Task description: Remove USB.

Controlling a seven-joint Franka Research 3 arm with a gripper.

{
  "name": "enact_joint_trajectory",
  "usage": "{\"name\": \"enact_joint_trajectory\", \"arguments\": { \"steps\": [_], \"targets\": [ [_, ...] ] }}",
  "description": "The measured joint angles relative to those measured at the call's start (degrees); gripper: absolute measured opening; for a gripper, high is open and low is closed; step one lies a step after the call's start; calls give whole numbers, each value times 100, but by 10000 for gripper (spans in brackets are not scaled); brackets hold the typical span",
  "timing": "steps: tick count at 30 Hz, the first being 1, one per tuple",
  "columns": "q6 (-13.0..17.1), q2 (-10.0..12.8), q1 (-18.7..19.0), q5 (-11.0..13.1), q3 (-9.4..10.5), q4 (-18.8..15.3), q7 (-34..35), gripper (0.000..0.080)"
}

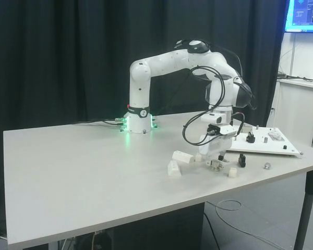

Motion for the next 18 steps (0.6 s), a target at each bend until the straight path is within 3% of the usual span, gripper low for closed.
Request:
{"name": "enact_joint_trajectory", "arguments": {
  "steps": [18],
  "targets": [
    [-51, 0, -41, -2, -70, 8, -98, 800]
  ]
}}
